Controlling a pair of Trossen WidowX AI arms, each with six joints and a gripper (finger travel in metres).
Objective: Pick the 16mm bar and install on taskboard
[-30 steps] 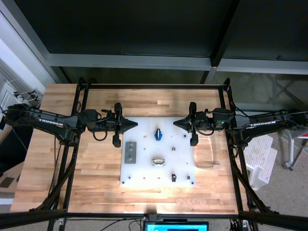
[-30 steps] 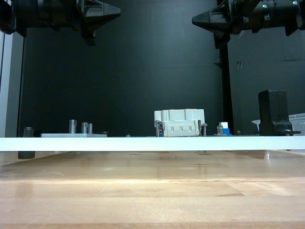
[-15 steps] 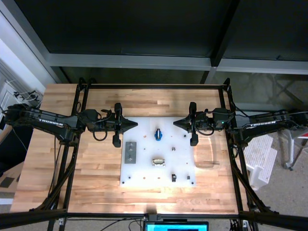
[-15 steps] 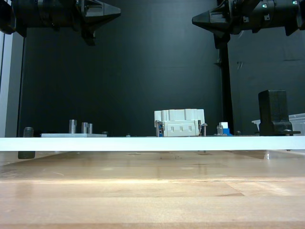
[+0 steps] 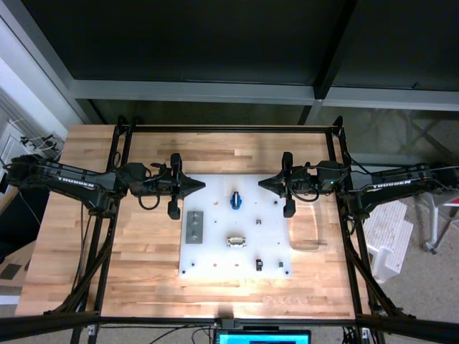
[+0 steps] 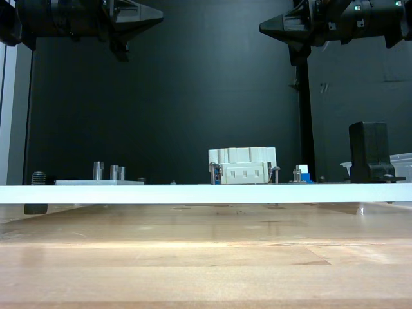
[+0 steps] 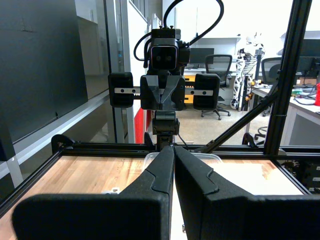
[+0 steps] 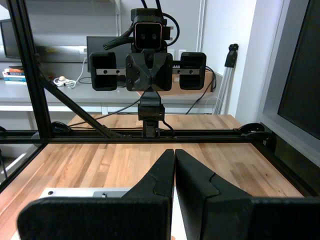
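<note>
A pale wooden tabletop (image 5: 143, 272) inside a black frame carries the white taskboard (image 5: 215, 261), with dark shelving behind. I cannot place the 16mm bar with certainty; neither gripper holds it, and the nearest candidates are the short metal pegs (image 6: 98, 170) standing upright on the grey plate (image 5: 195, 226) at the board's left side, though I cannot tell which of them, if any, it is.

The left gripper (image 5: 203, 185) hangs high above the board's far left corner, its fingers (image 7: 162, 170) pressed together on nothing. The right gripper (image 5: 259, 183) mirrors it above the far right corner, pointing inward, its fingers (image 8: 162, 172) likewise closed and empty.

To do this step well, I judge I must first find the bar, then spread the nearer gripper before coming down, approach from straight above, and take the bar across its width so it stays plumb for seating.

Around it stand a blue part (image 5: 235, 200) near the board's far middle, a white connector (image 6: 243, 165) at the centre and a black block (image 6: 369, 151) toward the near right. A clear tray (image 5: 310, 229) lies just beside the board's right edge. The neighbouring pegs stand close together, so wide fingers could knock one.
</note>
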